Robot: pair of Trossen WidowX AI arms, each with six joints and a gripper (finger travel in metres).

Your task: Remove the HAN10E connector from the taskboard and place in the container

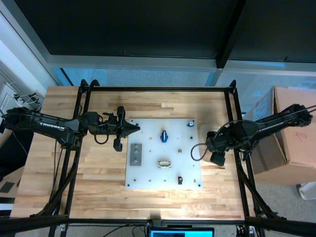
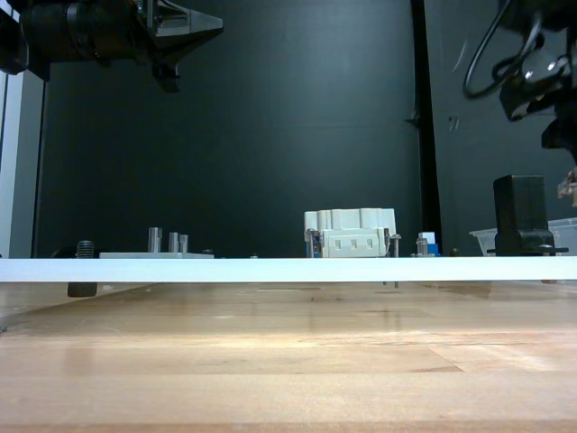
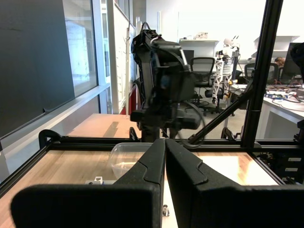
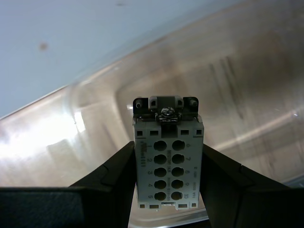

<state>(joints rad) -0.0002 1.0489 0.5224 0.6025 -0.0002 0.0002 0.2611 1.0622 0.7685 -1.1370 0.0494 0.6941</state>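
Note:
The HAN10E connector, a grey block with two rows of round sockets, is held clear of the board with my right gripper shut on it. It hangs over the clear plastic container. In the high view the right gripper is just past the white taskboard's right edge. A pale connector base stays seated on the board. My left gripper hovers at the board's far left corner, fingers pressed together on nothing.
The board also carries a blue knob, a grey block with posts and a small black part. A cardboard box stands off the table's right side. Black frame bars surround the table.

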